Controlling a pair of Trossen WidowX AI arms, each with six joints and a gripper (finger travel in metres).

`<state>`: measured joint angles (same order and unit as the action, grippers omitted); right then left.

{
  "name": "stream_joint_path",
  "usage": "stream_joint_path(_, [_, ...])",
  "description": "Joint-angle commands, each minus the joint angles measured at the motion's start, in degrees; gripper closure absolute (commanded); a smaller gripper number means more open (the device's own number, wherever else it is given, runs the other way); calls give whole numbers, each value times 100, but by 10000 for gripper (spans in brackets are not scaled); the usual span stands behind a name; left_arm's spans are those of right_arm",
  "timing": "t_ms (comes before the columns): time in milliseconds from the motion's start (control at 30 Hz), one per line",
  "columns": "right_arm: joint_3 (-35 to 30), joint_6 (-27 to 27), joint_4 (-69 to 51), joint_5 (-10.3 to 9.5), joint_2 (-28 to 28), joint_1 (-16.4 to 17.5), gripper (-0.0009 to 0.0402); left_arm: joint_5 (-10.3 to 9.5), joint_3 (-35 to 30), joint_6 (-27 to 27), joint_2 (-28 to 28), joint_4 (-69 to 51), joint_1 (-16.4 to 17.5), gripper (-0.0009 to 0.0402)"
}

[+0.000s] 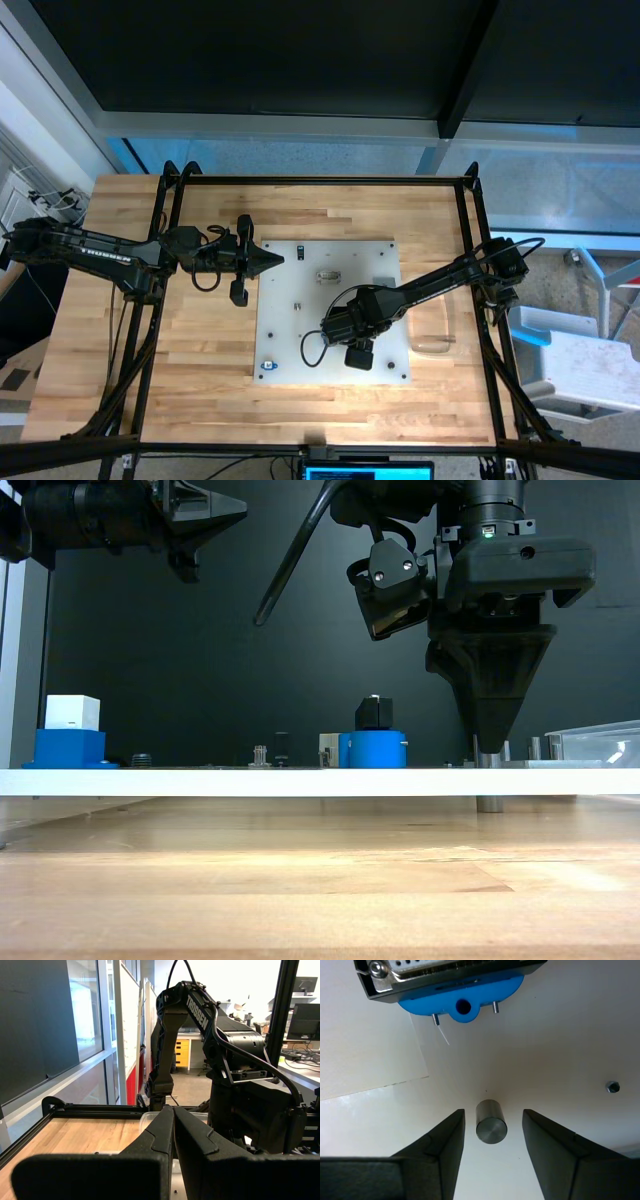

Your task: Pick the 16mm cylinder and place it in the taskboard

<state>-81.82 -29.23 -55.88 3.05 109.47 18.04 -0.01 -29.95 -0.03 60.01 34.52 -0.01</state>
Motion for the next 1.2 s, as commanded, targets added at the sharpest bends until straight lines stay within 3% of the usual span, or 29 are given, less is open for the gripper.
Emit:
stream_joint_path(33, [0, -7, -17, -9, -22, 7, 212, 0, 0, -2, 0, 0, 0, 393])
stream_joint_path(333, [0, -7, -105, -11, -127, 11, 206, 0, 0, -2, 0, 0, 2, 393])
stream_joint_path(1200, [0, -9, -579, -7, -1132, 11, 205, 0, 0, -2, 0, 0, 2, 393])
